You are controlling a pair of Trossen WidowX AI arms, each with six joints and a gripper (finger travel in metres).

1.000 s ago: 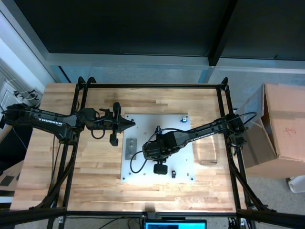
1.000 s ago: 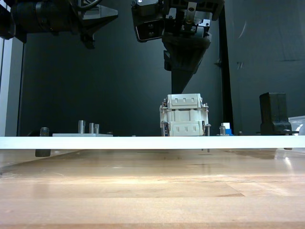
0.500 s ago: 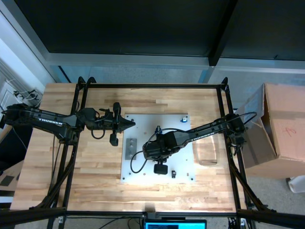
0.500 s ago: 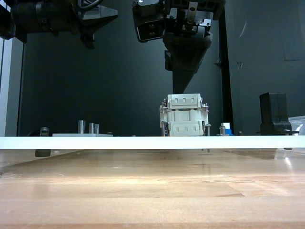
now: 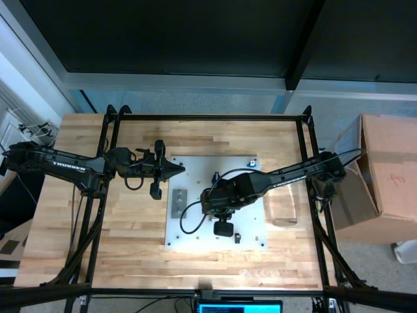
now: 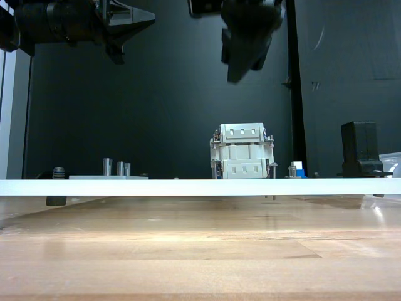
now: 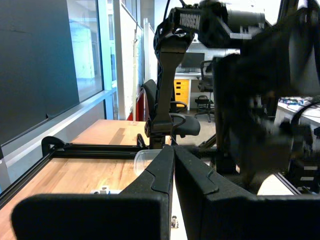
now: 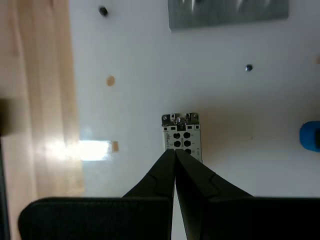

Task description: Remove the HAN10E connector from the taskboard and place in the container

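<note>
Right end effector above connector; left near taskboard

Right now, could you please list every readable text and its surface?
"TROSSEN": on the right arm.
Left arm lettering: unreadable.
Cardboard box mark: unreadable.
HAN10E connector, in its seat: no legible label.
Left gripper, shut, high, left of the connector; right gripper, shut, above it: no text.

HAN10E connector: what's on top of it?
The right gripper hangs above the HAN10E connector, fingers shut, not touching. The left gripper, also shut, hovers farther left. The connector's seat in the taskboard is hidden.
</note>
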